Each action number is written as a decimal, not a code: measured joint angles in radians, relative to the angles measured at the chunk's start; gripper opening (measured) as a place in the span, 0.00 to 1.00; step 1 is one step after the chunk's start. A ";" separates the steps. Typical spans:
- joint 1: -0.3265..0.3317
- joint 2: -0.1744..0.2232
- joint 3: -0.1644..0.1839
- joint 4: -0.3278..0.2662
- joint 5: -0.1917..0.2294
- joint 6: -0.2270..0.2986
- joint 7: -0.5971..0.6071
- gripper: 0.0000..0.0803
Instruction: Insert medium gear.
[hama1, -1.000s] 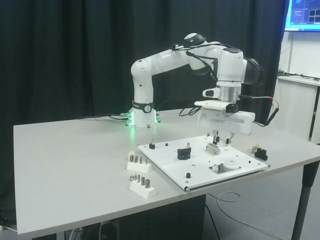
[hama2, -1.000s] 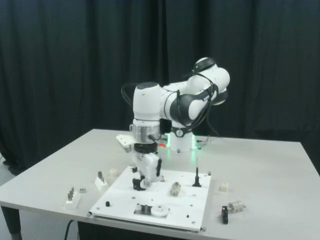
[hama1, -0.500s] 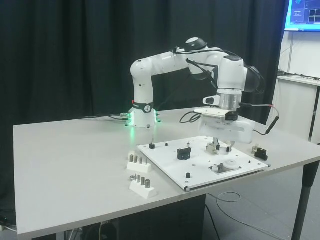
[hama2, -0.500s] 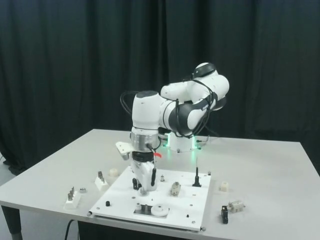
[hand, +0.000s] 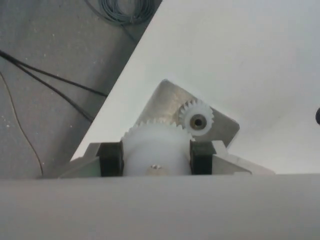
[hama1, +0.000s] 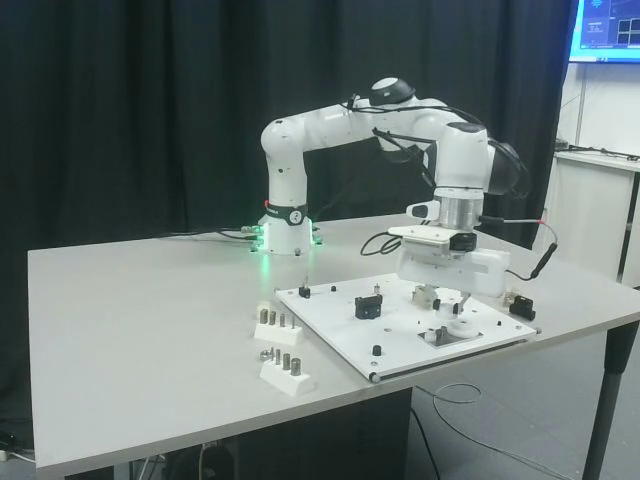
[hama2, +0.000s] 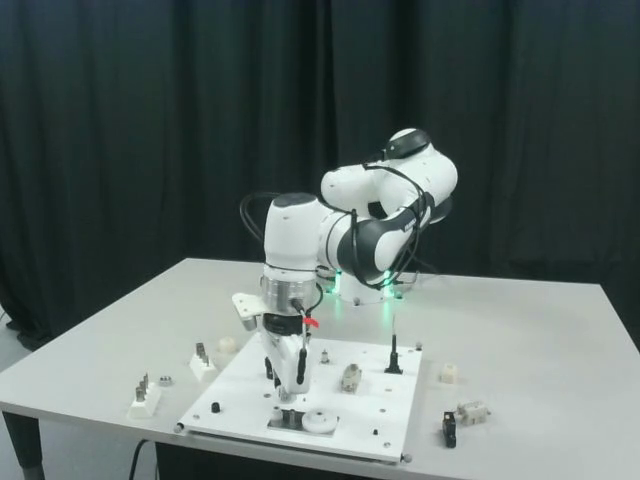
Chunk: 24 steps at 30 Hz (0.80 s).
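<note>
Gripper (hand: 156, 157) clenched on a white gear (hand: 156, 150), black pads (hand: 110, 159) pressing it from both sides, seen in wrist view. The gear sits between the fingers, right over a grey metal plate (hand: 162, 100) on the white board (hand: 240, 60), its teeth next to a small gear (hand: 196, 117) already on the plate; whether the two mesh or the held gear is seated cannot tell. Small gear has a dark centre hole. Board edge runs diagonally in wrist view, grey floor and black cables (hand: 50, 80) beyond it. First room view: white arm (hama1: 350, 115) reaches from its base (hama1: 285, 232), green light at the base, gripper (hama1: 452, 318) pointing down at the near corner of the board (hama1: 340, 315), just beside a large white gear (hama1: 464, 331) on the plate. Board lies on the grey table (hama1: 130, 320). Two white peg holders (hama1: 275, 322) stand on the table just beside the board, on the side away from the gripper. Black fixtures (hama1: 368, 306) on the board middle. Second room view: gripper (hama2: 285, 395) low over the plate near the board's front edge (hama2: 290, 435), large gear (hama2: 319, 421) just beside it. Small parts (hama2: 460, 415) lie on the table off the board's other side.
</note>
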 joint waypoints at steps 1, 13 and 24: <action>-0.001 0.000 0.002 0.000 0.000 0.001 0.000 0.35; -0.011 0.001 0.027 0.000 0.000 0.005 -0.002 0.35; -0.012 0.004 0.044 0.000 0.000 0.011 -0.008 0.35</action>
